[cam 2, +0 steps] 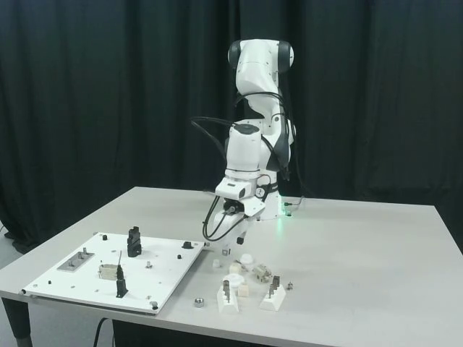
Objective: Pick waterproof.
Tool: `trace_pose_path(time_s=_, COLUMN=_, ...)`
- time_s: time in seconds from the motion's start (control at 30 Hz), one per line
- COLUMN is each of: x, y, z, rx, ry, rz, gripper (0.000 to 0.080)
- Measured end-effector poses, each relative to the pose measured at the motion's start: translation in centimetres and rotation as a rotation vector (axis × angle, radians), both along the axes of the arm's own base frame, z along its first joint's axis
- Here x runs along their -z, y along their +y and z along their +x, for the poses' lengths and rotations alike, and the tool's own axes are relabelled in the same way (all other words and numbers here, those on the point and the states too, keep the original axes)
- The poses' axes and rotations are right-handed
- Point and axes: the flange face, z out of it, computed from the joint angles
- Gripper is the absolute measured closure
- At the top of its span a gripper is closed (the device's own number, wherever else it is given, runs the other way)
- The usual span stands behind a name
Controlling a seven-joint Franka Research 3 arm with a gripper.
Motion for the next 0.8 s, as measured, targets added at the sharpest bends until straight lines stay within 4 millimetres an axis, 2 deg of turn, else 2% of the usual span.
trace_pose_path(time_s=0.8, x=-0.12, y=-0.44, z=0.46, rx=0.009, ry=-0.006, rz=-0.001, gripper=0.0003)
